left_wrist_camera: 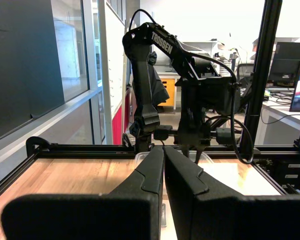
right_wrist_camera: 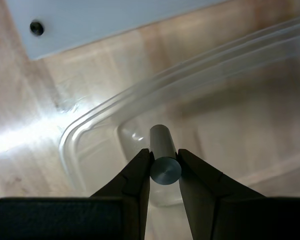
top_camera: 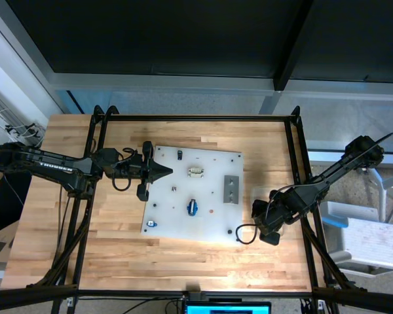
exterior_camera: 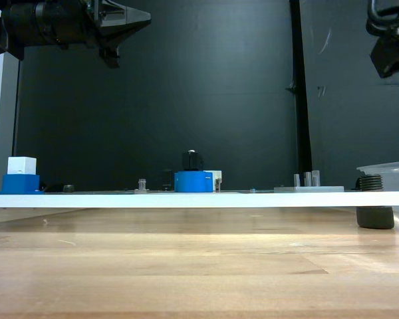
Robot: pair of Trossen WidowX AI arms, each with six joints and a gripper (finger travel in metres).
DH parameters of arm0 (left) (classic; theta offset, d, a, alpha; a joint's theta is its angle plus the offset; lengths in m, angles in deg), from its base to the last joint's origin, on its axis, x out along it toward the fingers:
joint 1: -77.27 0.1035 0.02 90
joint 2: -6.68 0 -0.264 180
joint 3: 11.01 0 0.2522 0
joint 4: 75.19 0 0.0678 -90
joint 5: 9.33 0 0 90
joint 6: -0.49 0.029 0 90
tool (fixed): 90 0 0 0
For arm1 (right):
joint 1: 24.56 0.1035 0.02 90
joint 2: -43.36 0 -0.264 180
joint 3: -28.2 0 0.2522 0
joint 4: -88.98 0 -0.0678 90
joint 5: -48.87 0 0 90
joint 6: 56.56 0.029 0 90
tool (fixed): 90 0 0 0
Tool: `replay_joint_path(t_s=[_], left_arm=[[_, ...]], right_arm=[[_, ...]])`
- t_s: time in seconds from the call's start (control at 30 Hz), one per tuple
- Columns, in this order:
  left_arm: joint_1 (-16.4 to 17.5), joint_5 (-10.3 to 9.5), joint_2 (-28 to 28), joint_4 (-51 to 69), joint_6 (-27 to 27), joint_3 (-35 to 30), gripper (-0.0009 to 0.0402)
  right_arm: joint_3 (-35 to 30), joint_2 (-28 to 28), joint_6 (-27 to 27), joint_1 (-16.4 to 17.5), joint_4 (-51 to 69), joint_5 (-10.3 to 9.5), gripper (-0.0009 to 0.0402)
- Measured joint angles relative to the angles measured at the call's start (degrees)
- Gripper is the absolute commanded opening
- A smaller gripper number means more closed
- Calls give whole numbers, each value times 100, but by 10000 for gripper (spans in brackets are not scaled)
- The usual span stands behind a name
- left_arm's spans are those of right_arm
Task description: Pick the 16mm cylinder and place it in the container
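The 16mm cylinder (right_wrist_camera: 164, 161), a short silver-grey metal peg, sits gripped between the fingers of my right gripper (right_wrist_camera: 164, 154). It hangs over the inside of the container (right_wrist_camera: 87, 127), a clear plastic tub with glassy rounded edges. From above, the right gripper (top_camera: 270, 226) is just off the white board's right edge, over the tub (top_camera: 287, 224). In the low view the tub (exterior_camera: 389, 169) shows at the far right. My left gripper (top_camera: 162, 171) hovers shut and empty above the board's left edge, its fingers (left_wrist_camera: 152, 170) pressed together.
The white task board (top_camera: 183, 226) carries a blue clip-like piece (top_camera: 192, 207), a grey metal block with two holes (top_camera: 231, 190), a white connector (top_camera: 195, 172) and a small black knob (top_camera: 230, 231). A black frame (top_camera: 196, 118) borders the wooden table.
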Motion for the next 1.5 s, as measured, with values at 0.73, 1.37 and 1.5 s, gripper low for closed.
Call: replay_joint_path(t_s=[0.73, 1.37, 1.5], left_arm=[[0, 0, -2, -2, 0, 0, 0], [0, 0, 0, 0, 0, 0, 0], [0, -2, 0, -2, 0, 0, 0]], right_arm=[[946, 446, 483, 15, -957, -686, 58], [1051, 557, 743, 13, -1021, -234, 151], [1051, 557, 743, 13, -1021, -232, 162]])
